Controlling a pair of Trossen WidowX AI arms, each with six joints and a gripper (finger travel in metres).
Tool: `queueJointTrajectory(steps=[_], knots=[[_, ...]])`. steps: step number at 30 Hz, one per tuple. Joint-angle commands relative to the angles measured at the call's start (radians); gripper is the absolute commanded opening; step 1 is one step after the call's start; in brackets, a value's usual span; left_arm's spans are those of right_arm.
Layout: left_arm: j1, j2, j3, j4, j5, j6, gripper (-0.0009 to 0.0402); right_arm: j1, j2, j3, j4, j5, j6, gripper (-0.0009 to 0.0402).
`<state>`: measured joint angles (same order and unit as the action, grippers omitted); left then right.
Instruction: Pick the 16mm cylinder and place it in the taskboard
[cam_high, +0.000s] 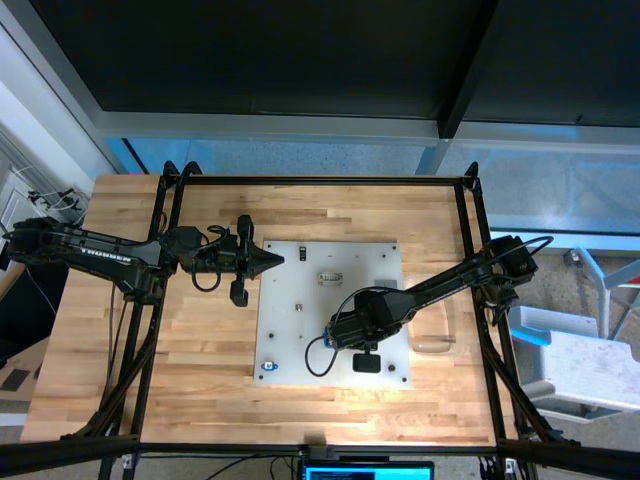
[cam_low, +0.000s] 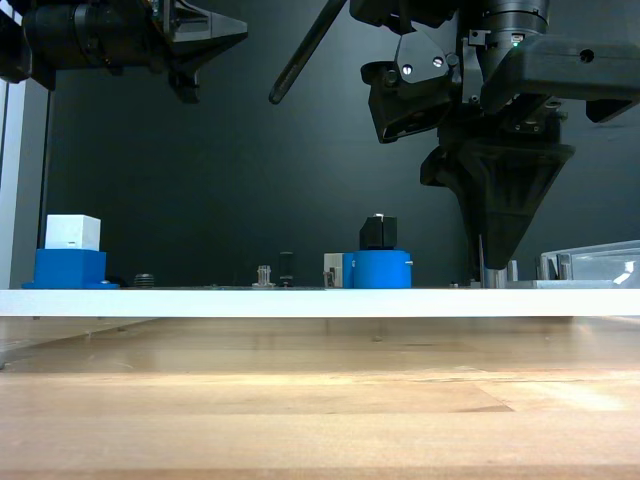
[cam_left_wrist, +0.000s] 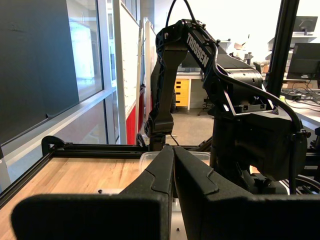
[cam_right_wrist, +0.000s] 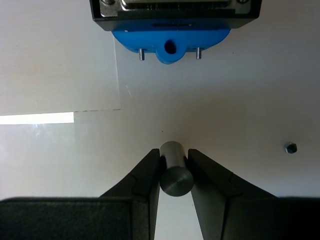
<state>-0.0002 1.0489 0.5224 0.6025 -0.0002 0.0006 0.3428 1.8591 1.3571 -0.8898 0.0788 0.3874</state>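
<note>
Two pincers are recorded. The right pincer (cam_right_wrist: 173, 154) is pointed straight down over the taskboard (cam_right_wrist: 240, 115). Its jaws are narrowed onto the 16mm cylinder (cam_right_wrist: 175, 176), which is gripped upright between the fingertips, presumably so that its lower end can be presented square to a hole. The cylinder is held low over the taskboard, near the blue part (cam_right_wrist: 170, 42) that carries the silvery connector (cam_right_wrist: 175, 10). Contact with the taskboard cannot be confirmed, and no receiving hole can be seen beneath the cylinder. Pick-up is judged complete; placement is judged outstanding. The left pincer (cam_left_wrist: 173, 150) is held high above the taskboard's left edge, jaws pressed together on nothing, evidently parked away from the work. A tilt or slip at insertion is considered the main risk, since only a small part of the cylinder is gripped.
</note>
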Motion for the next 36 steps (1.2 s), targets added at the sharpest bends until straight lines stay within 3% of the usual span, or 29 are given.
queueJointTrajectory(steps=[1, 21, 36], knots=[[0.000, 0.000, 0.000, 0.000, 0.000, 0.000, 0.0000, 0.000, 0.000, -0.001, 0.006, -0.001, 0.000, 0.0025], [0.000, 0.000, 0.000, 0.000, 0.000, 0.000, 0.0000, 0.002, 0.000, -0.006, 0.019, -0.001, 0.000, 0.0027], [0.000, 0.000, 0.000, 0.000, 0.000, 0.000, 0.0000, 0.002, 0.000, -0.006, 0.016, 0.000, 0.000, 0.0142]])
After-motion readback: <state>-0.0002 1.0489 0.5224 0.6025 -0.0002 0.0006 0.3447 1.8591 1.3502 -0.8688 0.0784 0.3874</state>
